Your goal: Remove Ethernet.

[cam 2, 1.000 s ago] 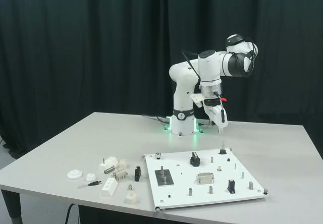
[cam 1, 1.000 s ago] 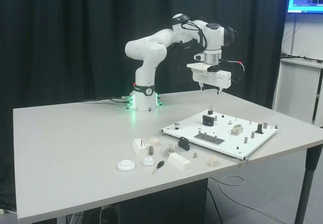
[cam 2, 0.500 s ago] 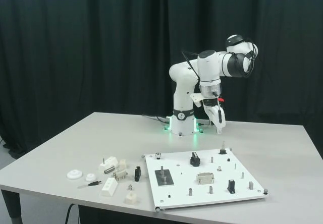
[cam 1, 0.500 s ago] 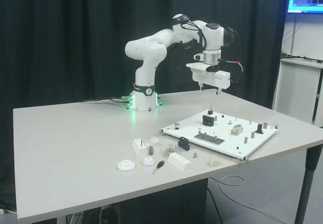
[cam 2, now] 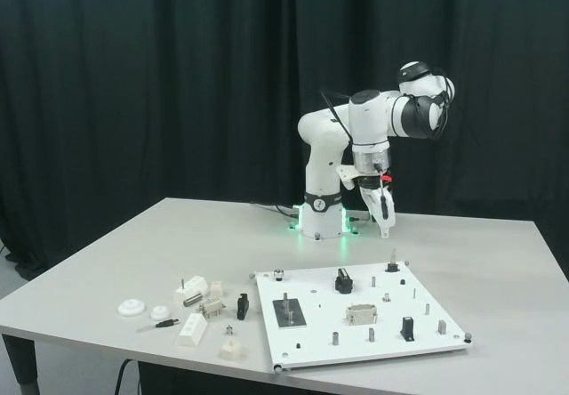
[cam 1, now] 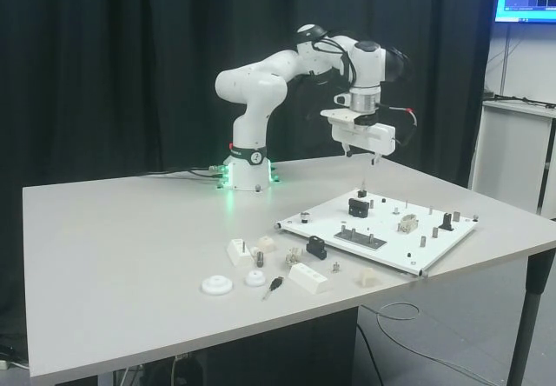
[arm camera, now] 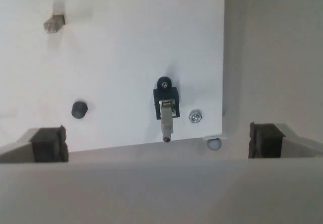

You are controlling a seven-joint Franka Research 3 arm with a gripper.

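Note:
The Ethernet plug (arm camera: 166,117), a grey piece standing in a small black socket (arm camera: 165,95), sits near a back corner of the white board (arm camera: 126,42). In the room views the plug (cam 1: 362,186) (cam 2: 391,261) rises as a thin post at the board's far edge. My gripper (arm camera: 156,142) (cam 1: 361,154) (cam 2: 385,228) hangs open well above it, holding nothing. Both black fingertips (arm camera: 49,144) stand wide apart, with the plug showing between them.
The board (cam 1: 382,242) also carries a black connector (cam 1: 357,206), a grey metal connector (cam 1: 406,224), a black clip (cam 1: 446,222) and several pins. A screw (arm camera: 195,116) and a round black knob (arm camera: 79,109) lie near the plug. Loose white and black parts (cam 1: 261,264) lie on the grey table (cam 1: 113,229).
The gripper has risen a little above the board's back corner and turned slightly. Nothing on the board or table has moved.

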